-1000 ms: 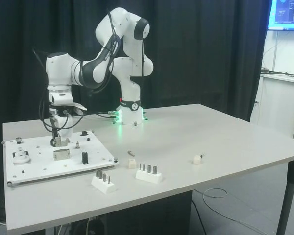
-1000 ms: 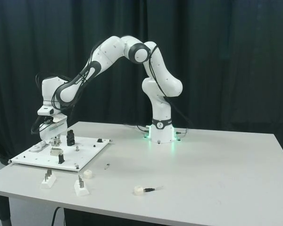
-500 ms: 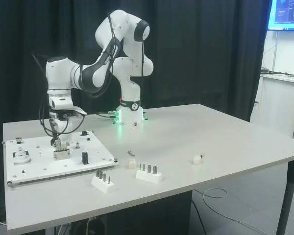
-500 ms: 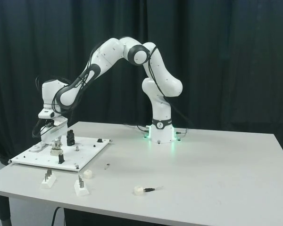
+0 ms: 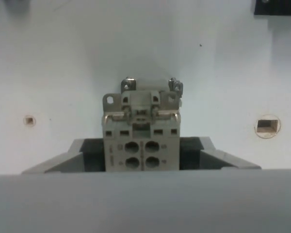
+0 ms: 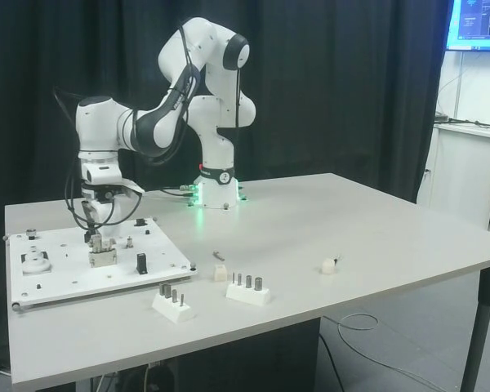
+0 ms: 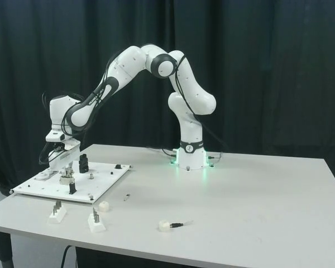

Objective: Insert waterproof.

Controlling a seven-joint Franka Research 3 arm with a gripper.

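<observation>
while the gripper (image 6: 95, 231) hangs over the white board (image 6: 69, 273)
its fingers' spread cannot be told; the waterproof connector (image 5: 140, 138) sits in its grey housing (image 5: 87, 155).

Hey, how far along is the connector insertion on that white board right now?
Looks done: the connector sits upright in its grey socket on the white board, four pin holes facing the wrist camera. In hand: the tool hangs just above it; I can't tell whether it grips it. Left: confirming full seating, which these views don't settle, then pulling the arm away.
</observation>
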